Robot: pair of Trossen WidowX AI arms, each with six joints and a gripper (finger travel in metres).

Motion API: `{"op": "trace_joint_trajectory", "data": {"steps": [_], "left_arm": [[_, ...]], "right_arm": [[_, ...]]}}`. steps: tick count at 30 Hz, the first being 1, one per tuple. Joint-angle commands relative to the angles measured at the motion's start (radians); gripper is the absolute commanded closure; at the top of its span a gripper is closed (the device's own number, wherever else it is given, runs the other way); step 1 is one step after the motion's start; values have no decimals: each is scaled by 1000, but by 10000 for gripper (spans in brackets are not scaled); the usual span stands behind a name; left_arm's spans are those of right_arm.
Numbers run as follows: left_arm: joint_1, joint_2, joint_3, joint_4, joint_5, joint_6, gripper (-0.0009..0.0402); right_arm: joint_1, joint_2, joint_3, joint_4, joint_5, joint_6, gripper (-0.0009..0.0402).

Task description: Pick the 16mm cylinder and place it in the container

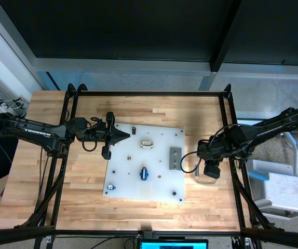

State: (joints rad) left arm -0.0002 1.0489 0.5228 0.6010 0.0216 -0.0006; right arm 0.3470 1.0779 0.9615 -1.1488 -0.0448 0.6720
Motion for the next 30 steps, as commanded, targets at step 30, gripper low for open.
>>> {"op": "trace_joint_trajectory", "data": {"steps": [30], "left_arm": [[0, 0, 0, 0, 0, 0, 393]], "right_arm": [[0, 0, -3, 2, 1, 27, 393]]}}
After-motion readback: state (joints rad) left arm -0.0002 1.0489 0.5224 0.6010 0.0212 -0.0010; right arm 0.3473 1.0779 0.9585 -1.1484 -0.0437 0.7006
